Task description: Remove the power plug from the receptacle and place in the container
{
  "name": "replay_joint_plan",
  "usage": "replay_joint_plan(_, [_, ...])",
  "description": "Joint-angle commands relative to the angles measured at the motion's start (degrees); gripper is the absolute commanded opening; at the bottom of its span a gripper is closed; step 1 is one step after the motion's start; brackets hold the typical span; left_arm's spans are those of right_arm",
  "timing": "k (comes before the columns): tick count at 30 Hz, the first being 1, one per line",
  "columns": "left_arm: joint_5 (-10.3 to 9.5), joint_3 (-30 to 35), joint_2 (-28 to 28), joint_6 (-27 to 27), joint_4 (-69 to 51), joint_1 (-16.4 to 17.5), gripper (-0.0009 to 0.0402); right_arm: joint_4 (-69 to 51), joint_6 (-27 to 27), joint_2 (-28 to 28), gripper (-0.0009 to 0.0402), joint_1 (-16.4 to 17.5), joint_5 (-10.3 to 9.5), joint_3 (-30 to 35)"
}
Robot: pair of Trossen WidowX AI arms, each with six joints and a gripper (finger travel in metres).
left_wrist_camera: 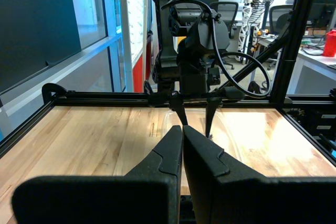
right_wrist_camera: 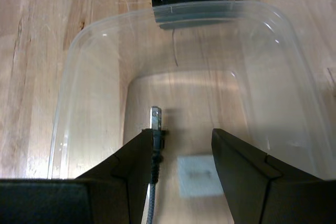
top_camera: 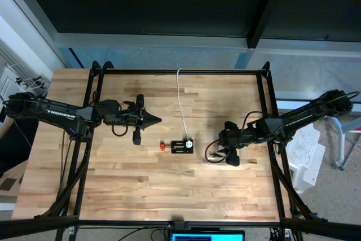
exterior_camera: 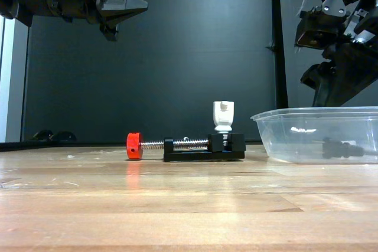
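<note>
Power plug (right_wrist_camera: 155, 129) lies on the floor of the clear container (right_wrist_camera: 94, 27), out of the receptacle (exterior_camera: 204, 149). The right gripper (right_wrist_camera: 182, 137) hangs low over the tray, its fingers (right_wrist_camera: 131, 166) spread and holding nothing. The plug sits just beside one finger; whether they touch cannot be told.

The job looks all but finished, with only lifting that arm out of the tray apparently left.

The container stands just beside the end of the receptacle, whose white socket (exterior_camera: 223, 116) stands upright with nothing plugged in. An orange knob (exterior_camera: 134, 146) sits at the far end, and a white cable (top_camera: 181, 100) trails away across the worktop (top_camera: 113, 184).

The left gripper (left_wrist_camera: 182, 129) hovers high over the left side, clenched shut and well apart from the tray. Nothing appears to block a straight lift.
</note>
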Motion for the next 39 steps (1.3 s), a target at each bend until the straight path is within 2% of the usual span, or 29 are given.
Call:
replay_joint_plan(1, [0.0, 0.02, 0.0, 0.0, 0.0, 0.02, 0.0, -2.58, 0.37, -0.9, 0.0153, 0.02, 0.02, 1.07])
replay_joint_plan(10, [0.0, 0.02, 0.0, 0.0, 0.02, 0.0, 0.0, -4.76, 0.2, -1.84, 0.0153, 0.0, 0.09, 2.62])
replay_joint_plan(13, [0.0, 0.02, 0.0, 0.0, 0.02, 0.0, 0.0, -4.5, -0.33, -2.51, 0.0153, -0.04, 0.72, 2.71])
replay_joint_plan(16, [0.0, 0.02, 0.0, 0.0, 0.0, 0.02, 0.0, -3.93, -2.08, -3.69, 0.0153, -0.55, 3.1, 3.65])
replay_joint_plan(21, [0.0, 0.02, 0.0, 0.0, 0.02, 0.02, 0.0, -3.39, -6.01, -5.62, 0.0153, -3.82, 3.5, 7.39])
replay_joint_plan(26, [-0.02, 0.02, 0.0, 0.0, 0.02, 0.0, 0.0, -0.39, -12.17, -6.29, 0.0153, -7.54, 3.5, 10.93])
replay_joint_plan(31, [0.0, 0.02, 0.0, 0.0, 0.0, 0.02, 0.0, 6.99, -15.43, -6.45, 0.0143, -10.4, 2.69, 11.06])
replay_joint_plan(36, [-0.02, 0.02, 0.0, 0.0, 0.02, 0.02, 0.0, 14.71, -17.16, -6.49, 0.0109, -12.48, 0.04, 10.86])
replay_joint_plan(39, [0.0, 0.02, 0.0, 0.0, 0.0, 0.02, 0.0, 19.56, -17.33, -6.49, 0.0084, -14.08, -0.28, 10.21])
